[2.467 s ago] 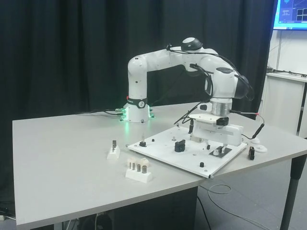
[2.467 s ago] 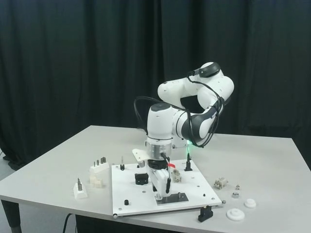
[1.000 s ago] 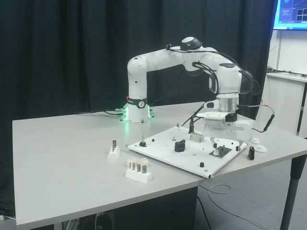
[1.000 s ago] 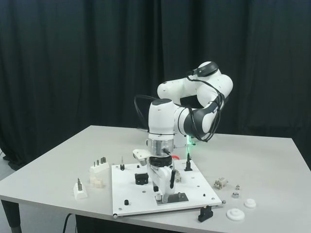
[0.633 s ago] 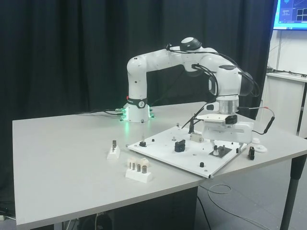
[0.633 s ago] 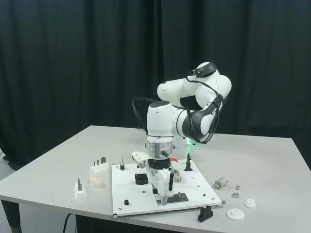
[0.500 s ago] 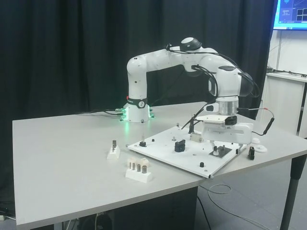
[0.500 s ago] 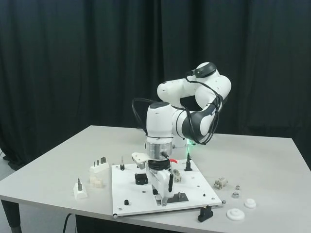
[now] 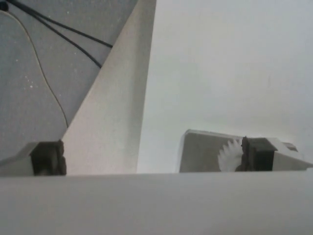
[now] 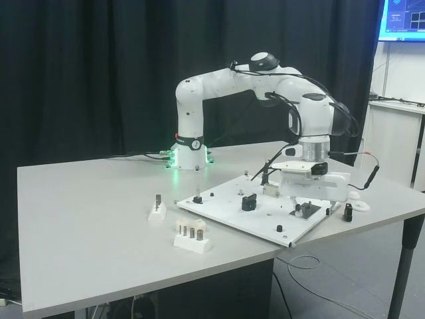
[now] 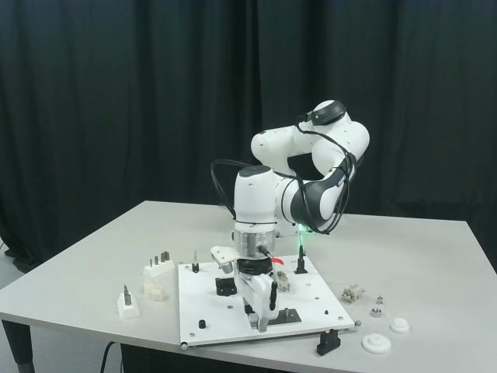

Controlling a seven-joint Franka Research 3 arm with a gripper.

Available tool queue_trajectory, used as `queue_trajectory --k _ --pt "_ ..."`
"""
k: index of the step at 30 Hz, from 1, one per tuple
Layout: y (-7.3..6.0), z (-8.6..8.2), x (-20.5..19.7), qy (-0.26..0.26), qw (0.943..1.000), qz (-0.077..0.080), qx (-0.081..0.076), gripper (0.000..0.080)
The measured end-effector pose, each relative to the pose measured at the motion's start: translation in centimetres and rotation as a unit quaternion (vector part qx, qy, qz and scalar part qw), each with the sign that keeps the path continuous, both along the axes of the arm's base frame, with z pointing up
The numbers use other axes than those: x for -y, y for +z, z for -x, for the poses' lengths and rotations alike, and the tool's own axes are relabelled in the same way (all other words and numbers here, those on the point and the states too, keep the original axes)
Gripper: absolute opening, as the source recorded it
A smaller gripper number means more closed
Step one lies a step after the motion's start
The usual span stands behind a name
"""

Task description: Insert small gear.

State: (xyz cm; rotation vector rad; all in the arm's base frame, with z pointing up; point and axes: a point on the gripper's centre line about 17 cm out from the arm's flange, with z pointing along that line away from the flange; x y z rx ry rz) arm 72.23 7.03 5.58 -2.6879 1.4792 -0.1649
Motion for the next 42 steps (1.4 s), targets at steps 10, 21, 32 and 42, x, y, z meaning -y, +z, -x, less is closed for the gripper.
queue_trajectory --k 10,21,32,42 --pt "0.5 -0.4 -0.3 0.004 1.0 0.001 0.005 0.08" --pt "2.8 -0.5 -0.1 0.005 1.0 0.003 0.005 0.08" --pt "4.8 0.5 0.7 0.003 0.9999 0.007 -0.011 0.08" --pt "5.5 1.0 1.2 0.003 0.9998 0.01 -0.02 0.08"
